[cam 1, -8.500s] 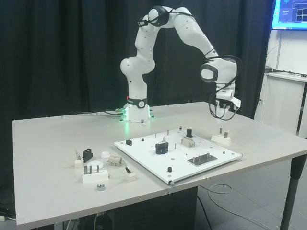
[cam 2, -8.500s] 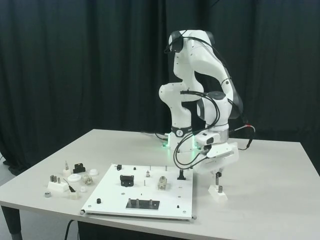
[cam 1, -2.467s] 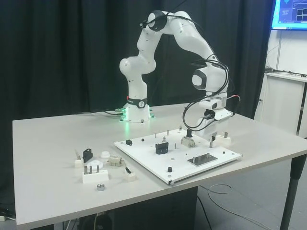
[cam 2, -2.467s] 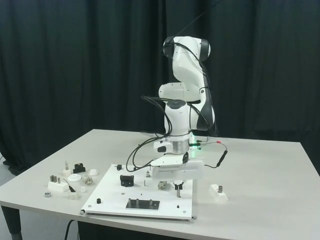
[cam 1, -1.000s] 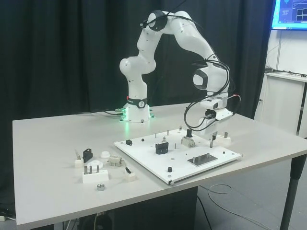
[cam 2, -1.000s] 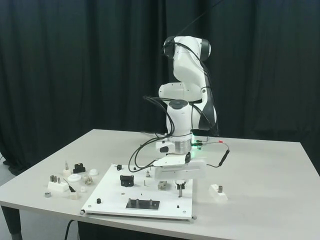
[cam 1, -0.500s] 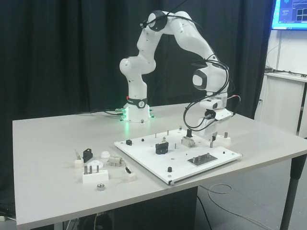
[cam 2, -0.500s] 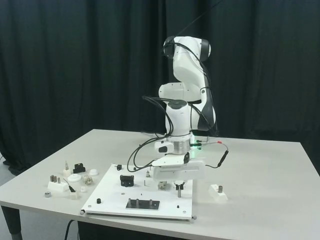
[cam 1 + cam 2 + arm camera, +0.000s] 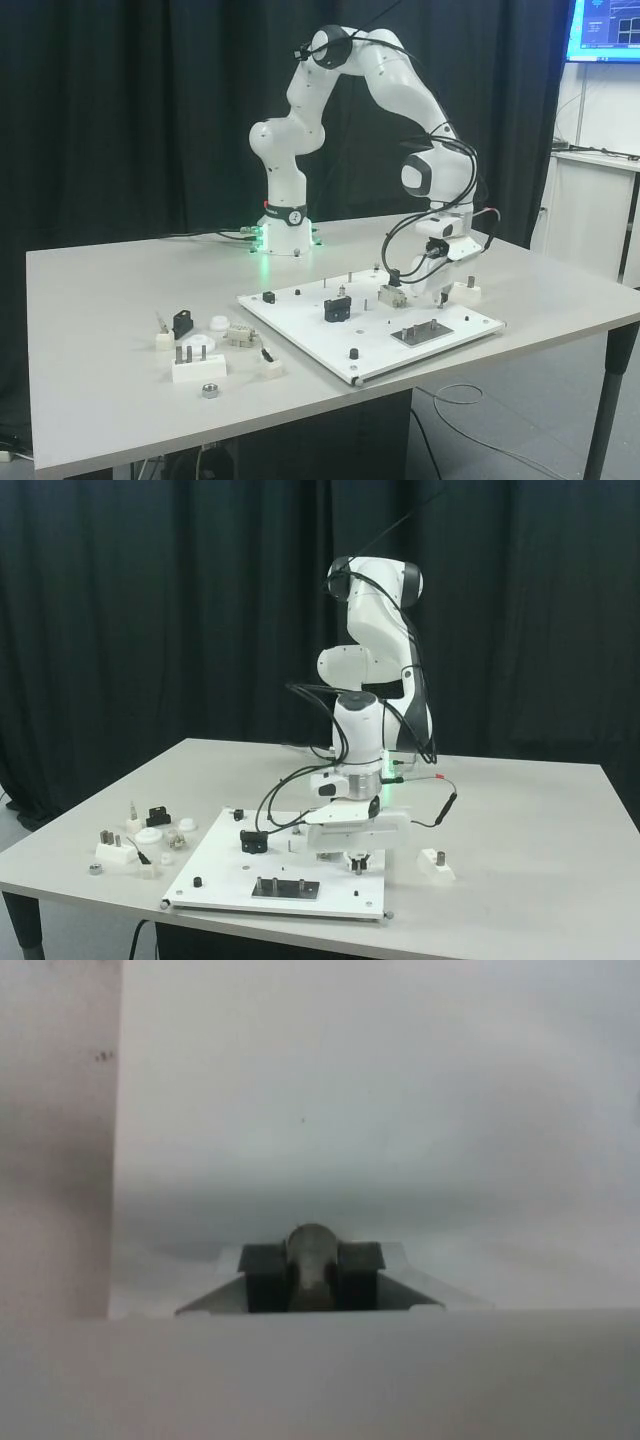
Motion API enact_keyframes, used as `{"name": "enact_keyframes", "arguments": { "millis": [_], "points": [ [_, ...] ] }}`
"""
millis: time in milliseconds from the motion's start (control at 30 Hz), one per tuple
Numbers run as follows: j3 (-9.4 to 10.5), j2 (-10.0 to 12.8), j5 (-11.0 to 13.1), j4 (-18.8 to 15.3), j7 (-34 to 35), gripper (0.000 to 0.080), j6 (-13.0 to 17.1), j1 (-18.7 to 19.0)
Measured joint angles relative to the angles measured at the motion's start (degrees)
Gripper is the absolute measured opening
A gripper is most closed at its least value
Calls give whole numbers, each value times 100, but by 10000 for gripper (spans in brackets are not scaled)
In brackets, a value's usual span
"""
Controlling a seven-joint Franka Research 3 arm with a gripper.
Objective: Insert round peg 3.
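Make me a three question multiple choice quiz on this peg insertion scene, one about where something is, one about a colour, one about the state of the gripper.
1. Where is the gripper?
A. Low over the white board
B. Above the loose parts at the table's far end
C. Raised high near the arm's base

2. What colour is the light at the arm's base?
A. White
B. Green
C. Black

3. What is the gripper doing?
A. Open and empty
B. Shut on the round peg
C. Out of sight in every view

Answers:
1. A: both room views show it down close to the white board, away from the loose parts.
2. B: a green glow shows at the foot of the arm.
3. B: the wrist view shows the round peg clamped between the black fingers.
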Motion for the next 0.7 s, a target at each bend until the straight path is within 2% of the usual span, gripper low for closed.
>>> {"name": "enact_keyframes", "arguments": {
  "millis": [200,233,400,433,600,633,700],
  "points": [
    [5,70,0,-3,-141,102,25,0],
    [5,71,-2,-3,-152,280,27,0],
    [-2,69,-9,13,-159,280,30,-1],
    [-4,67,-10,19,-162,585,30,-3],
    [-9,44,-12,40,-176,585,30,-13],
    [-11,37,-12,42,-177,753,27,-15],
    [-17,21,-12,45,-178,753,24,-16]
  ]
}}
